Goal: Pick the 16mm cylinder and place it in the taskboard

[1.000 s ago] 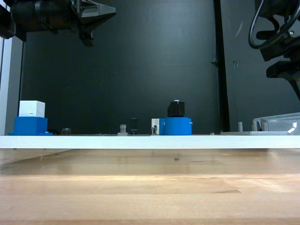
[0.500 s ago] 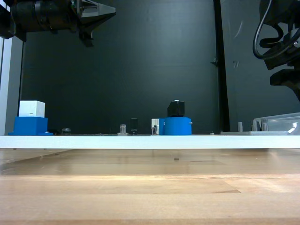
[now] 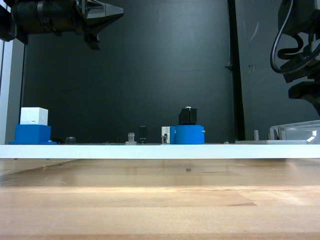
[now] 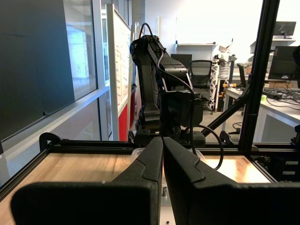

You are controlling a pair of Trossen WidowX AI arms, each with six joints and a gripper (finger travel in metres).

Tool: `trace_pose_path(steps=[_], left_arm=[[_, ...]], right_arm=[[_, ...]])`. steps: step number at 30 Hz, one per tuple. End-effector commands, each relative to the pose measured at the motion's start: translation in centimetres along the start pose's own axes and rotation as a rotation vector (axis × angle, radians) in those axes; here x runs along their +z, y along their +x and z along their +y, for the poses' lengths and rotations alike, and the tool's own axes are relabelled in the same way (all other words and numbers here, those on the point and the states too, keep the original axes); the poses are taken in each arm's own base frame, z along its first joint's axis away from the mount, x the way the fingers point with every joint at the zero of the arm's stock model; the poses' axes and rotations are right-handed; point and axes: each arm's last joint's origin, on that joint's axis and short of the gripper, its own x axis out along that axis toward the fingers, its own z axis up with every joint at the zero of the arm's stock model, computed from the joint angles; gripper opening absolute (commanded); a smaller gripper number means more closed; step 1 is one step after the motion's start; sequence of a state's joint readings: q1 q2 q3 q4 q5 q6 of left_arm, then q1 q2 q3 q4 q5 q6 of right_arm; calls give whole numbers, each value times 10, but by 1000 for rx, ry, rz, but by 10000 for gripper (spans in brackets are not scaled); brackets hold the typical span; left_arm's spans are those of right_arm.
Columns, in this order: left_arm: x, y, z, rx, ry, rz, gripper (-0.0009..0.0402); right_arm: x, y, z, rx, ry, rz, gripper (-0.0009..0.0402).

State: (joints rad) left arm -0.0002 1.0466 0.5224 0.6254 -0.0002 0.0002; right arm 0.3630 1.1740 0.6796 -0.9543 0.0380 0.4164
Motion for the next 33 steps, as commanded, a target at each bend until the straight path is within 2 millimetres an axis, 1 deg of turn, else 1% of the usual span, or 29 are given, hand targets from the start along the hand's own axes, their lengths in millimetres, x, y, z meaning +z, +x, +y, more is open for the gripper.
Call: trace_pose_path(steps=[1, 13, 20, 33], left_arm=[[0, 0, 0, 0, 0, 0, 0], [0, 0, 0, 0, 0, 0, 0], [0, 0, 0, 0, 0, 0, 0], [0, 0, 0, 0, 0, 0, 0]], right_arm=[[-1, 2, -1, -19, -2, -6, 220], [-4, 11, -1, -18, -4, -12, 220], [-4, 12, -1, -19, 1, -13, 217], [-4, 12, -1, -17, -1, -16, 148]])
